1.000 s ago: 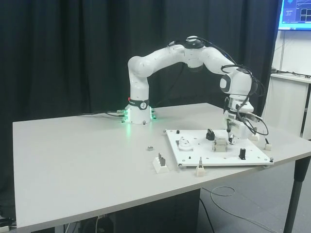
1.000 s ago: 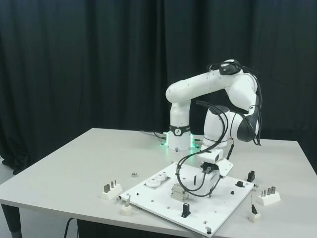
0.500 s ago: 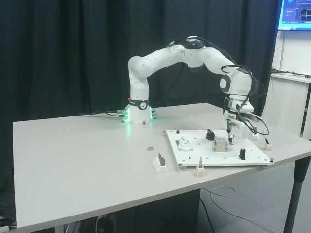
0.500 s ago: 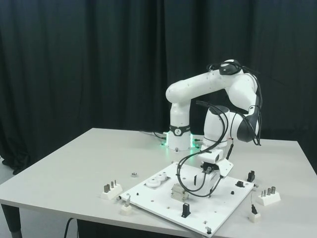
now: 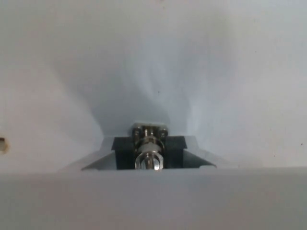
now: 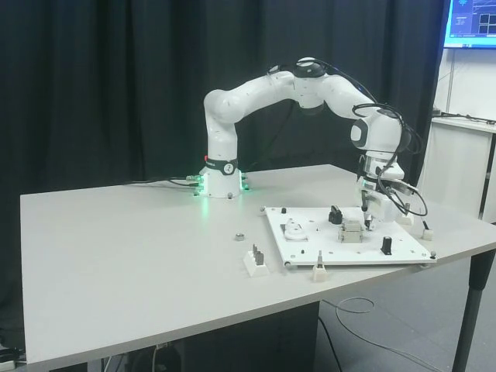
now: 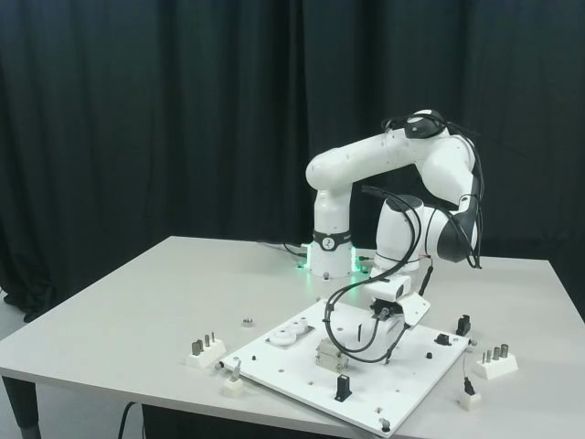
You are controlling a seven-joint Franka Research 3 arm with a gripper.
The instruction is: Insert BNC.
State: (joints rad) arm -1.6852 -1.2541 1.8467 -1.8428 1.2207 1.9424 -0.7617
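In the wrist view a metal BNC connector (image 5: 149, 154) sits between two black fingertips (image 5: 123, 144), close over the white board (image 5: 153, 72). My gripper (image 5: 149, 158) is shut on it. From the room views the gripper (image 6: 366, 204) (image 7: 385, 316) hangs low over the white assembly board (image 6: 310, 242) (image 7: 302, 368), pointing down. It is just behind and beside a small grey block (image 6: 350, 232) (image 7: 329, 355) mounted on the board. I cannot see the connector or the fingertips in the room views.
The board also carries a round white part (image 6: 294, 231), a black knob (image 6: 335, 213) and a black upright post (image 6: 386, 245). Small white holders with pins (image 6: 256, 262) (image 6: 318, 270) stand off the board's front edge. A small nut (image 6: 240, 235) lies on the table. Black cables loop beside the wrist.
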